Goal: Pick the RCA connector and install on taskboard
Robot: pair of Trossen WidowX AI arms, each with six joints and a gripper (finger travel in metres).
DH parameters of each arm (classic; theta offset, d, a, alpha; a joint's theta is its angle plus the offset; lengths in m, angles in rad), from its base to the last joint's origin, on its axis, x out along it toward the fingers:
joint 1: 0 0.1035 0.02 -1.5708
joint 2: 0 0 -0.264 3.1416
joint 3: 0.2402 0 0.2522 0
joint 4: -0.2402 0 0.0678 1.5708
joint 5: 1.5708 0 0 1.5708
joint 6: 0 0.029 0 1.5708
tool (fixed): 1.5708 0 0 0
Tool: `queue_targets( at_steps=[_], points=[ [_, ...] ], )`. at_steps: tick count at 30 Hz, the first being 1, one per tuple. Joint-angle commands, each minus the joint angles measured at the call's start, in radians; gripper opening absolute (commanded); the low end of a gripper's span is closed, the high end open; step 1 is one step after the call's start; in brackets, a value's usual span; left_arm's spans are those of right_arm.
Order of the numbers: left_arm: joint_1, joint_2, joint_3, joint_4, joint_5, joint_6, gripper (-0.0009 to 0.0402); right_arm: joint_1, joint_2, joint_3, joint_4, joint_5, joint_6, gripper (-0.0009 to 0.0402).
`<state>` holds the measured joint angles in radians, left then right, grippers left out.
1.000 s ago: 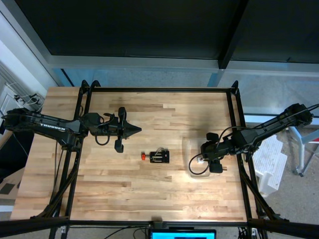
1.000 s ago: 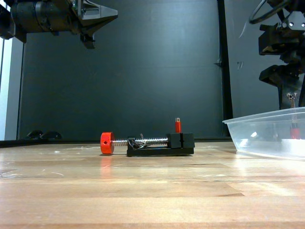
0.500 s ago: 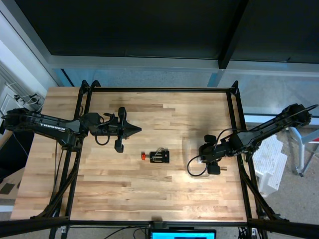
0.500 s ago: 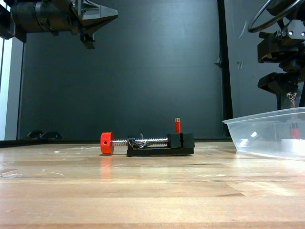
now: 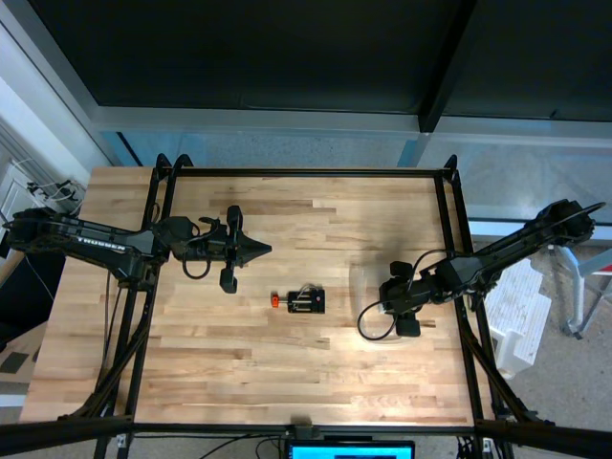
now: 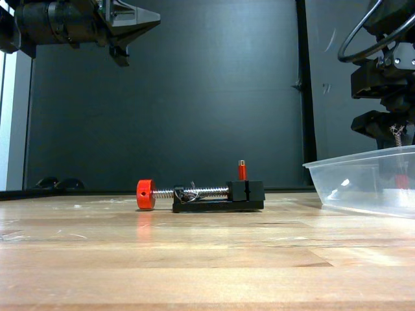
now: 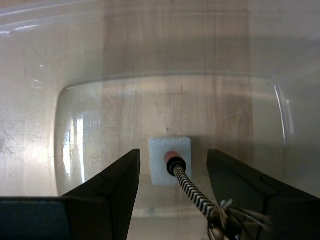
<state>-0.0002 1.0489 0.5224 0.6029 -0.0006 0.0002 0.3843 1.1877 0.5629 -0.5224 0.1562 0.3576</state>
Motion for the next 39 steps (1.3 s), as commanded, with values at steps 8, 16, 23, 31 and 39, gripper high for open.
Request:
queue_targets(
  at_steps=[8,16,23,31,39],
  points=[
    [0.000,0.000,0.000,0.000,0.000,0.000,0.0000,0.002,0.000,-0.015,0.019,0.001,0.001,0.0162],
    [0.000,0.000,0.000,0.000,0.000,0.000,0.0000,0.003,0.000,-0.016,0.020,0.001,-0.003,0.0122],
    [0.000,0.000,0.000,0.000,0.000,0.000,0.0000,0.006,0.000,-0.018,0.021,0.001,-0.007,0.0092],
    [0.000,0.000,0.000,0.000,0.000,0.000,0.0000,0.007,0.000,-0.018,0.021,0.001,-0.007,0.0052],
    [0.000,0.000,0.000,0.000,0.000,0.000,0.0000,0.009,0.000,-0.018,0.020,0.001,-0.007,0.0007]
  ],
)
